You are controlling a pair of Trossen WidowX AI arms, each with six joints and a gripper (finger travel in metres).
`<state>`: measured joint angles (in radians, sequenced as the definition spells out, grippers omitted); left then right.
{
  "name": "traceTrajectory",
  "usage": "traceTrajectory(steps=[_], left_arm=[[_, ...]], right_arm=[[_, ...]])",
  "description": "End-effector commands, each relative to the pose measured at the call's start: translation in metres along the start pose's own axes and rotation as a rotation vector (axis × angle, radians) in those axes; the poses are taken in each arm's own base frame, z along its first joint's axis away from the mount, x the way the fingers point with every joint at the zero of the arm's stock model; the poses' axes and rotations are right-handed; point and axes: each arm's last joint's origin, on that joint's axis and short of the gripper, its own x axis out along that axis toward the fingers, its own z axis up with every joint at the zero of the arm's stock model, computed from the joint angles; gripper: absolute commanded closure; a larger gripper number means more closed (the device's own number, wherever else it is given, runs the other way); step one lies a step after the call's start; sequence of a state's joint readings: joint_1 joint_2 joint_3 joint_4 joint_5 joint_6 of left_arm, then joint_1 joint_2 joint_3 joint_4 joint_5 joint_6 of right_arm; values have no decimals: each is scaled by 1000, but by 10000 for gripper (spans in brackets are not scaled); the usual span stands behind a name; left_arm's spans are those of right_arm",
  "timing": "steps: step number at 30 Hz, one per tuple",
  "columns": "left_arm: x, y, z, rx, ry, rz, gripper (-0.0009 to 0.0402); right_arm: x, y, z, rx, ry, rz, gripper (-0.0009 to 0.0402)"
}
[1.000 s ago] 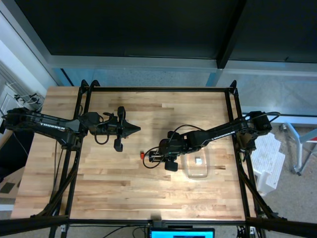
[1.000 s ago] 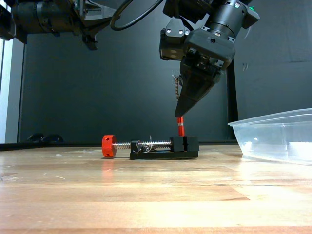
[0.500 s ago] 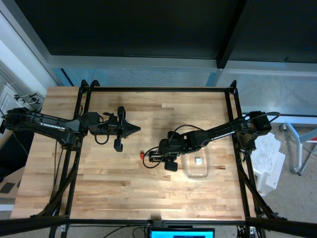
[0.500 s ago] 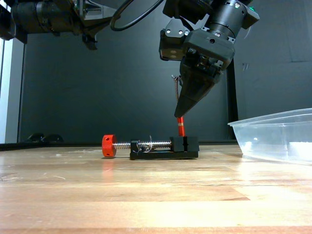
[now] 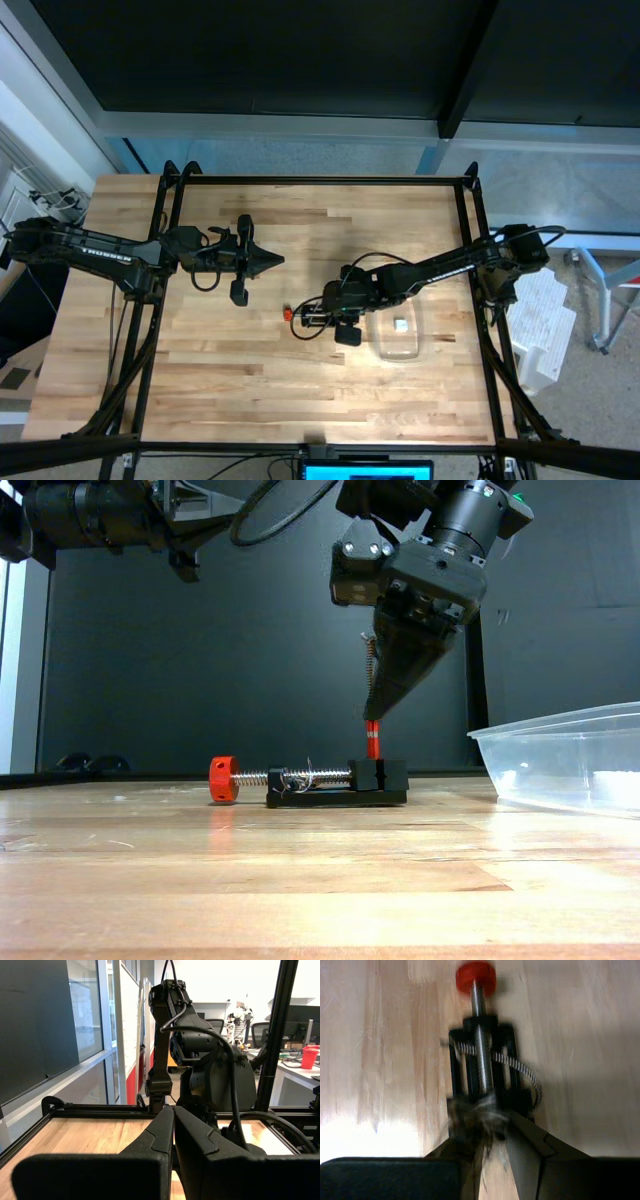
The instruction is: Pick the RCA connector and install on taskboard
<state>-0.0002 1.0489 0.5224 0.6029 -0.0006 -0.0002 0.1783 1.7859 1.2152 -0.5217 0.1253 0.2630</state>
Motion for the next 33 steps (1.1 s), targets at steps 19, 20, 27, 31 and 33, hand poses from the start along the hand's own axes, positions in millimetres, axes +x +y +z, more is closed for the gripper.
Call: traceTrajectory(steps=[19, 20, 27, 31, 33], left_arm=[[0, 0, 0, 0, -1, 0, 393], [0, 0, 0, 0, -1, 0, 393], [0, 0, 0, 0, 0, 0, 393], [0, 0, 0, 0, 0, 0, 393], [0, 0, 0, 0, 0, 0, 393]], right_arm=[[-42, -5, 2, 0, -25, 2, 230], [-44, -5, 2, 0, -27, 2, 231], [-52, -6, 3, -6, -48, 9, 239], [-63, -8, 1, -9, -82, 16, 248], [-72, -9, 0, -15, -110, 23, 253]])
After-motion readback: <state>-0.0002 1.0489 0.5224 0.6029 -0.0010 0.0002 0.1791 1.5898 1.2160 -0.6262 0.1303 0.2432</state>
